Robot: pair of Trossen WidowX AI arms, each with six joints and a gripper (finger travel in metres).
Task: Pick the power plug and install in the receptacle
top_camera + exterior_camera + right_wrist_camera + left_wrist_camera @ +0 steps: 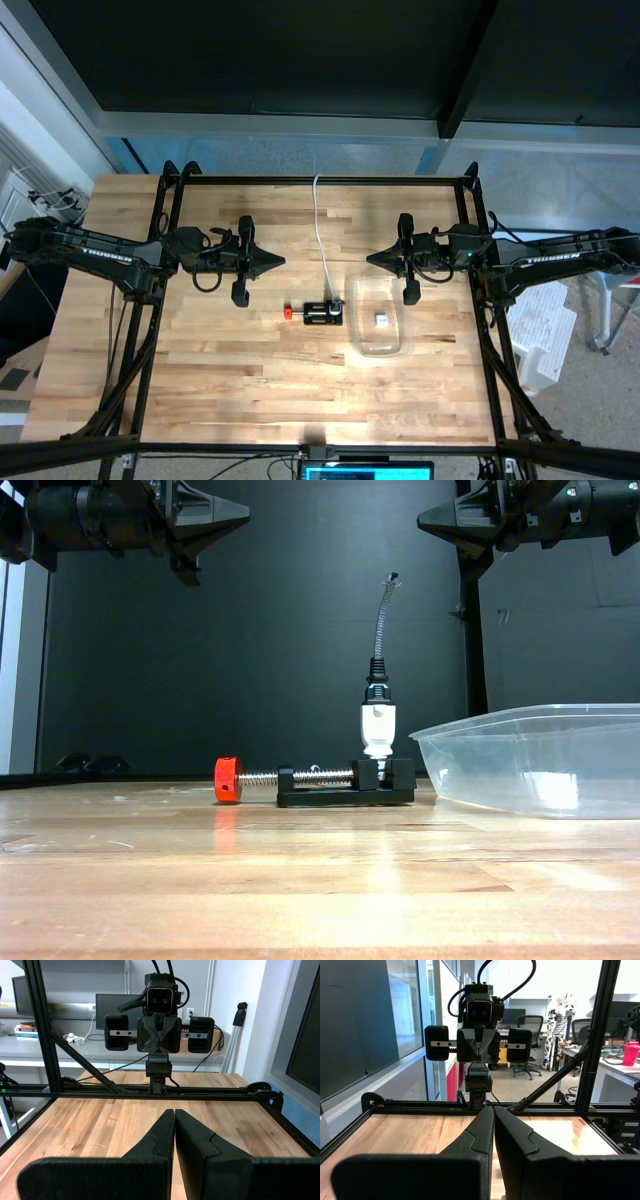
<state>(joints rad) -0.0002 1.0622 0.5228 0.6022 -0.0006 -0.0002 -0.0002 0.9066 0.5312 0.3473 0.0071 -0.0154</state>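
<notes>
- We see the left claw (274,262) hanging high above the bench (220,370), left of centre. Its fingers are pressed together with nothing between them.
- The right claw (373,258) hangs opposite, tip facing tip and well apart, likewise closed and empty.
- The power plug (376,683) stands upright on top of the white receptacle (377,725), touching it, wire tail (380,620) pointing up.
- The receptacle sits in a black clamp (345,783) with a red knob (228,779), just beside a clear tray (530,760).
</notes>
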